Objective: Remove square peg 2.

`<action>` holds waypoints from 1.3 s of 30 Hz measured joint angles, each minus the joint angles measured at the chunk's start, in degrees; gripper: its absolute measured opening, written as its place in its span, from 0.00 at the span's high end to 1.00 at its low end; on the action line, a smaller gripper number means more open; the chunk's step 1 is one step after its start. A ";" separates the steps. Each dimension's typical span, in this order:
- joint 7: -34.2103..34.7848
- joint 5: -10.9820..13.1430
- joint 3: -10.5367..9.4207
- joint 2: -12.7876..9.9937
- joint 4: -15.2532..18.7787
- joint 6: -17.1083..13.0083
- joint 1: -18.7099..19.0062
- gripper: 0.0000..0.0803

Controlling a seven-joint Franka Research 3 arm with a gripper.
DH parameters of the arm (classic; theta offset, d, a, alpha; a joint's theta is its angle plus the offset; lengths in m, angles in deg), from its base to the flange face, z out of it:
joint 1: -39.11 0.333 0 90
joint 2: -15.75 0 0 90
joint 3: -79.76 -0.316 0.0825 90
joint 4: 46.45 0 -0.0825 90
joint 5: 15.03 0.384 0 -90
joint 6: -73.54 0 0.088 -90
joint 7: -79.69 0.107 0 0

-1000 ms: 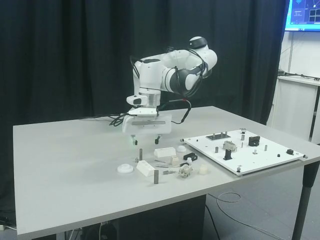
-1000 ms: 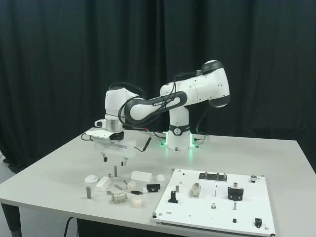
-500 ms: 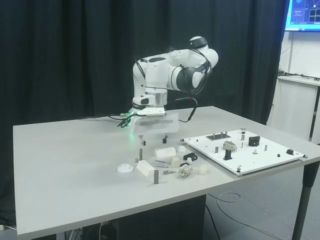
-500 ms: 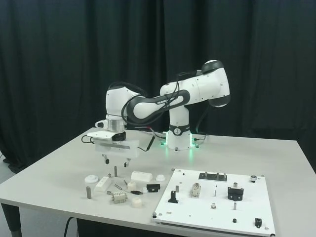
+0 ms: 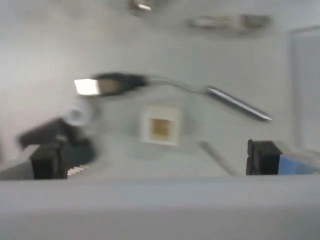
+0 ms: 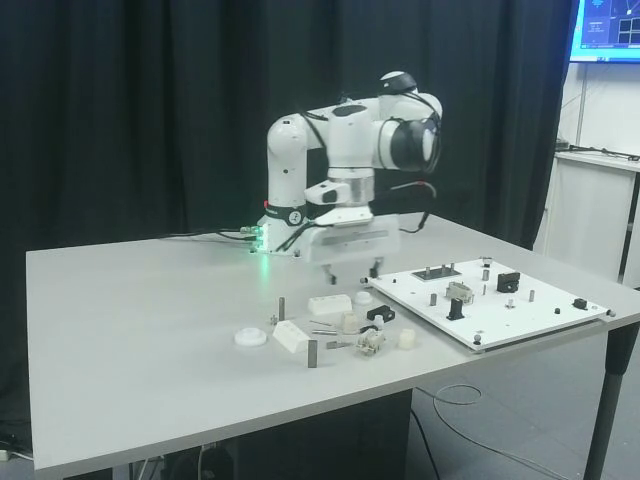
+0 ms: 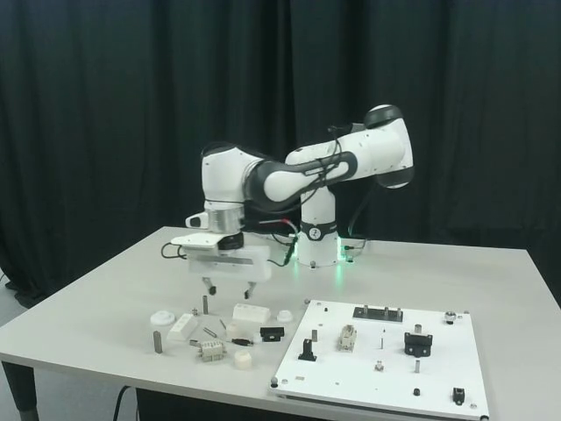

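Observation:
A small grey peg (image 6: pixel 281 304) stands upright on the table, left of the loose parts, and shows in the second room view as the peg (image 7: pixel 204 303). My gripper (image 6: pixel 350 270) hangs open and empty above the loose parts, right of that peg and apart from it. From the other side the gripper (image 7: pixel 229 290) hovers over a white block (image 7: pixel 251 311). In the wrist view the gripper (image 5: pixel 155 160) has a white square part (image 5: pixel 160 127) and a black-ended cable piece (image 5: pixel 117 84) below it. I cannot tell which peg is number 2.
The white assembly board (image 6: pixel 520 310) lies at the table's right with several black and grey fittings on it. Loose parts sit beside it: a white disc (image 6: pixel 249 338), a white block (image 6: pixel 291 337), another grey peg (image 6: pixel 312 354), a white cap (image 6: pixel 407 339). Green light glows at the arm's base (image 7: pixel 315 254).
The gripper has lifted a little from over the upright grey peg and swung toward the board. The peg stays standing on the table.

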 joint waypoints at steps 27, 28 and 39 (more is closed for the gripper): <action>25.83 -2.58 -1.03 0.70 -10.65 2.16 12.48 0.00; 27.05 -2.62 -1.27 0.70 -11.24 2.08 12.77 0.00; 37.20 -3.18 -4.72 0.78 -18.35 -0.83 14.18 0.00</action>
